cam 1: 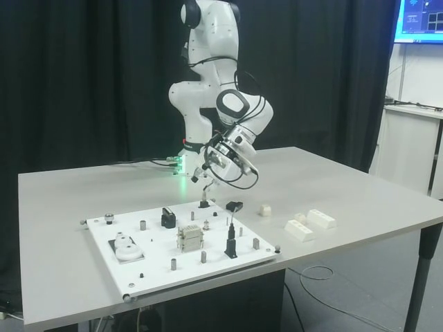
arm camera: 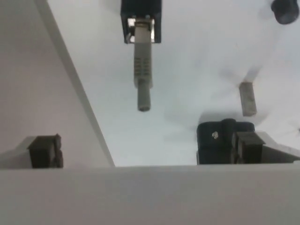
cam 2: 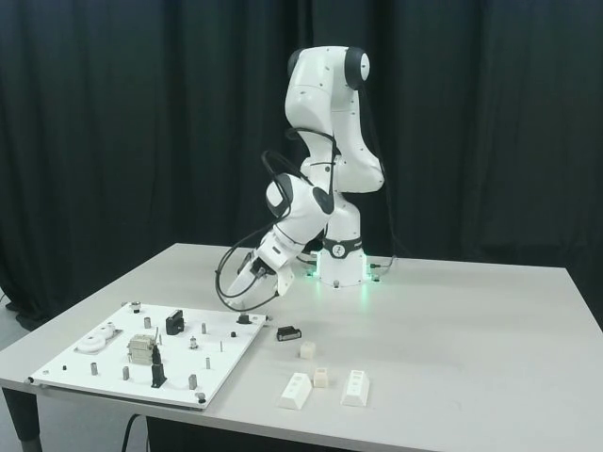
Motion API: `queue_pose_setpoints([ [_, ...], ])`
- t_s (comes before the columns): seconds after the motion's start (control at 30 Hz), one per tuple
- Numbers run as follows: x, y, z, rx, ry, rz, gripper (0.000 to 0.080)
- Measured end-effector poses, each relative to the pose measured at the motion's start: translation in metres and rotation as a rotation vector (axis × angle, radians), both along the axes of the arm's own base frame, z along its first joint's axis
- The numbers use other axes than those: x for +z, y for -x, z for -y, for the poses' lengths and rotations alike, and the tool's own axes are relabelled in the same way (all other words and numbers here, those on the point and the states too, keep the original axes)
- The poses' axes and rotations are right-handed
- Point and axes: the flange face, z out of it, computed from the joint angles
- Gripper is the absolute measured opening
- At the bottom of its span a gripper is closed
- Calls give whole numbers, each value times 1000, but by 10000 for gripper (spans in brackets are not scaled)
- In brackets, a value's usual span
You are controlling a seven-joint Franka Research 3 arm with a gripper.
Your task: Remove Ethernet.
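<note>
The grey Ethernet plug (arm camera: 142, 65) sits in its black socket (arm camera: 140, 21) at the far edge of the white board (cam 1: 180, 259). In the first room view the plug and socket (cam 1: 205, 203) lie just below my gripper (cam 1: 205, 178). My gripper (arm camera: 146, 150) is open, with one black fingertip (arm camera: 44, 151) over the table beside the board and the other (arm camera: 248, 146) over the board. Nothing is between them, and they hang above the plug without touching it. The second room view shows the gripper (cam 2: 251, 272) tilted above the socket (cam 2: 244, 319).
Close to one fingertip stands a black block (arm camera: 218, 143) on the board, with a grey peg (arm camera: 247, 98) and a black knob (arm camera: 285, 10) further off. A small black part (cam 1: 234, 205) and white blocks (cam 1: 310, 223) lie on the grey table beside the board.
</note>
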Motion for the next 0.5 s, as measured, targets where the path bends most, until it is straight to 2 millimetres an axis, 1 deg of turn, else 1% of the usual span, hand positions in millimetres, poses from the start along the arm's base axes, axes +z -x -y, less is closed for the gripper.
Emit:
queue_pose_setpoints([
  [0.5, -9, 1, -3, -32, -36, 1, 800],
])
